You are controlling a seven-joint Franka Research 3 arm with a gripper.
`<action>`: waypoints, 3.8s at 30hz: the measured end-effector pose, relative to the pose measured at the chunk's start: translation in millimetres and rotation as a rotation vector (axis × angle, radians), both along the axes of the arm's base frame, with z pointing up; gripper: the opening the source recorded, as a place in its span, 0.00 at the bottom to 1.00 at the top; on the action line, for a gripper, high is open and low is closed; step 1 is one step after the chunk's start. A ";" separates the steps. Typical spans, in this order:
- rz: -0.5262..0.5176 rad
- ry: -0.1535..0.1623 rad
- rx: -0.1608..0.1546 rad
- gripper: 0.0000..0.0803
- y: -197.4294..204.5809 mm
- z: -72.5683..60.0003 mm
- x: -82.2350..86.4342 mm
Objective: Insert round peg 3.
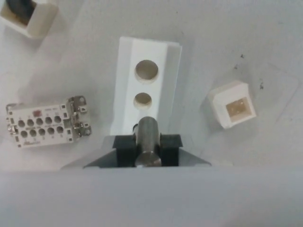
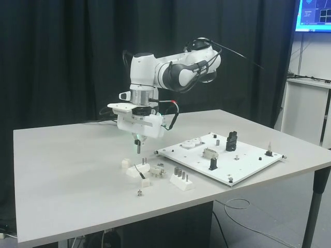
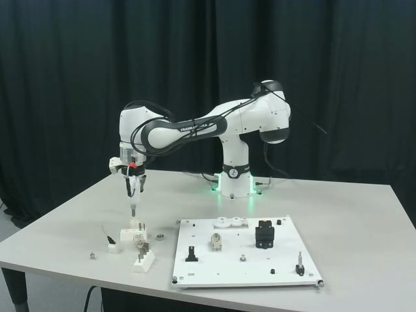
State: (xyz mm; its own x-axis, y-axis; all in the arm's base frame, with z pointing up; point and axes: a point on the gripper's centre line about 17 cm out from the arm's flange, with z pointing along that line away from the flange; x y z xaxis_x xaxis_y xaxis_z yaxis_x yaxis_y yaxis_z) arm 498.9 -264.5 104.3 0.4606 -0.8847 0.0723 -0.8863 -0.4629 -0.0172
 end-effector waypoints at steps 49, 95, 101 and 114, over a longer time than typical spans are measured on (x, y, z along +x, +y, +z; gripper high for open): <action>0.631 -0.032 0.036 0.13 68.6 -16.1 1.2; 0.858 -0.025 -0.032 0.13 196.9 -40.8 4.8; 0.861 -0.030 -0.043 0.13 200.3 -42.0 4.4; 0.857 -0.039 -0.042 0.13 209.4 -47.6 -2.9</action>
